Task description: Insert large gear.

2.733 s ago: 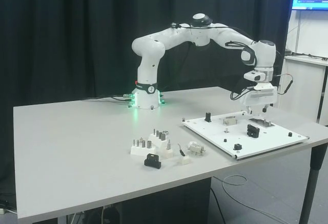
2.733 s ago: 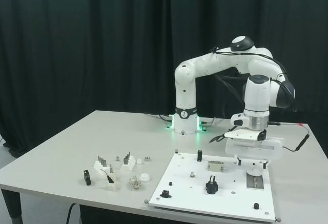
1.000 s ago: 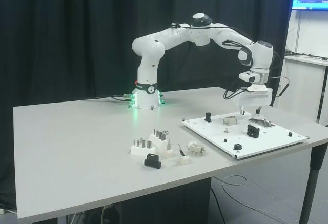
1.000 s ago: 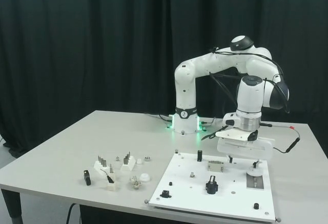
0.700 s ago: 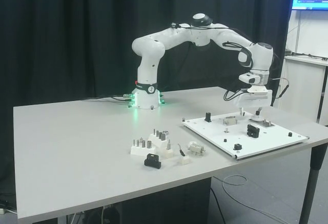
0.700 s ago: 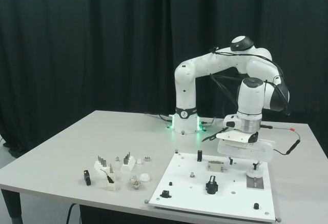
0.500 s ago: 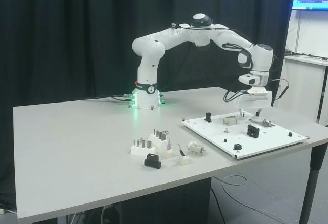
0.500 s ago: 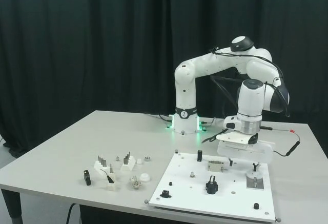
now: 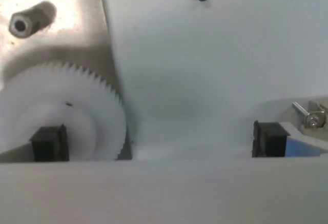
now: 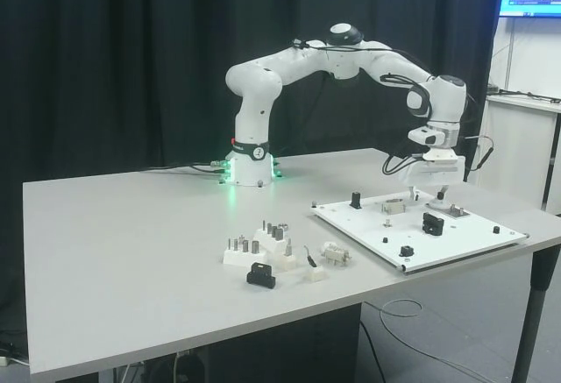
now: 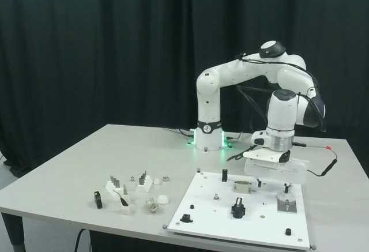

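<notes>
Gripper (image 9: 159,144) spread wide, large gear (image 9: 61,111) under one fingertip — unheld

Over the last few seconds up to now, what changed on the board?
The gripper let go of the large gear, rose and drew back toward the arm's base; the gear now sits alone on the grey plate. The white board and the loose parts on the table stayed put.

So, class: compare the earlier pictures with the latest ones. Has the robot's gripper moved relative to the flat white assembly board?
Yes. The gripper has shifted sideways across the flat white assembly board, away from its edge towards the middle.
</notes>
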